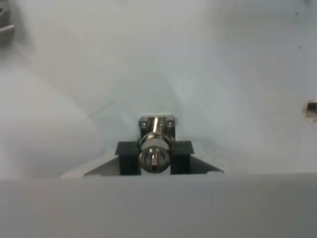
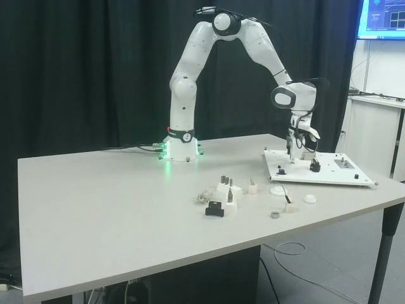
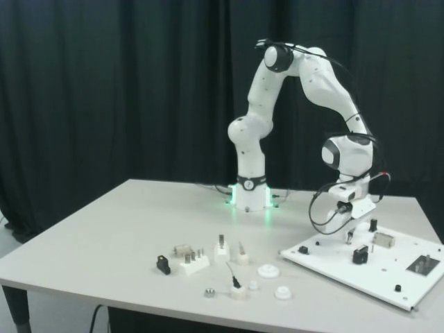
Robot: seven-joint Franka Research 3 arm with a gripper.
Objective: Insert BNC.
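White board [image 1: 208, 74] below — metallic BNC connector [image 1: 154, 148] gripped between black fingers [image 1: 128, 157].

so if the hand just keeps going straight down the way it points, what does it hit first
Probably the white board. The hand points down over it, shut on the BNC connector, so the connector's tip would touch first. How far above the board it sits is unclear.

Even, bright overhead light falls on the grey table [image 2: 114, 202]; the curtain [image 3: 104, 83] behind it stays black. In the wrist view, soft shadows flank the blurred connector [image 1: 154, 148].
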